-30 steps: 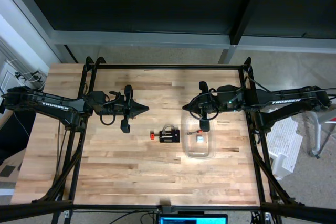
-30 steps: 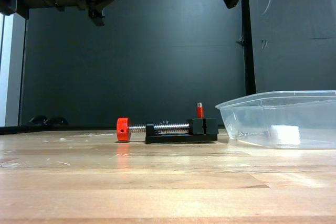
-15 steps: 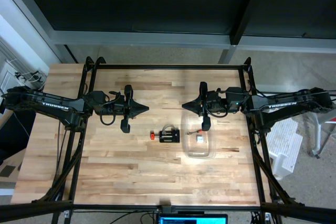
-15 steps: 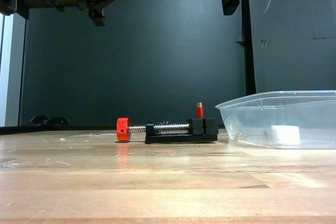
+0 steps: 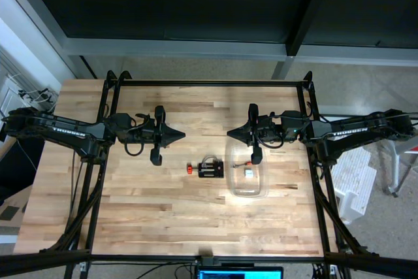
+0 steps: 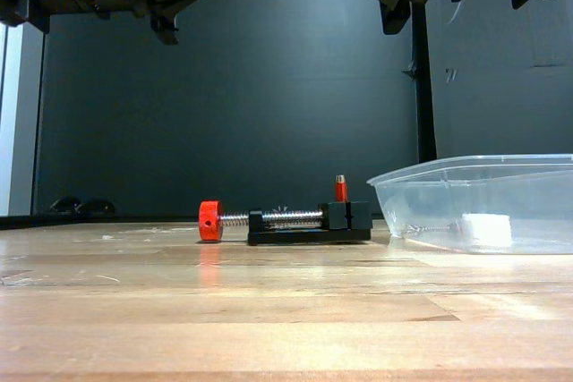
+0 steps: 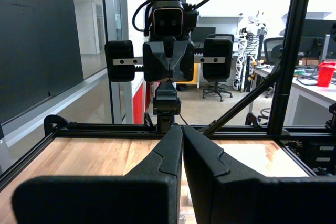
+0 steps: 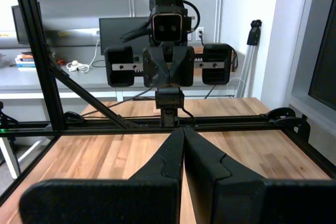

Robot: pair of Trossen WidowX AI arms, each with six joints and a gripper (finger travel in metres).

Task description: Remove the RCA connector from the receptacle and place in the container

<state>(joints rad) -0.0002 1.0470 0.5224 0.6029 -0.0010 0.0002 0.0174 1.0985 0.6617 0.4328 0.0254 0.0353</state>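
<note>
Between the pressed-together fingers (image 8: 170, 158) of the right gripper (image 5: 230, 135) nothing is held. The left gripper (image 5: 181, 136) is likewise clenched and empty. Both hang high over the table (image 5: 130, 213), tips facing each other. Below the right gripper, toward the near edge, the RCA connector (image 5: 243, 163) lies flat inside the container (image 5: 251, 187), near a white cube (image 5: 249, 172). Its long axis runs roughly across the table; which way its reddish end points is too small to tell. The right arm is nearer. The receptacle (image 5: 210, 170) sits just left of the container.

pale wood plank table (image 5: 144, 207), small black receptacle (image 5: 210, 169) with a red cap sitting flat around the middle, clear plastic container (image 5: 248, 195) parked just beside it, not touching
</note>
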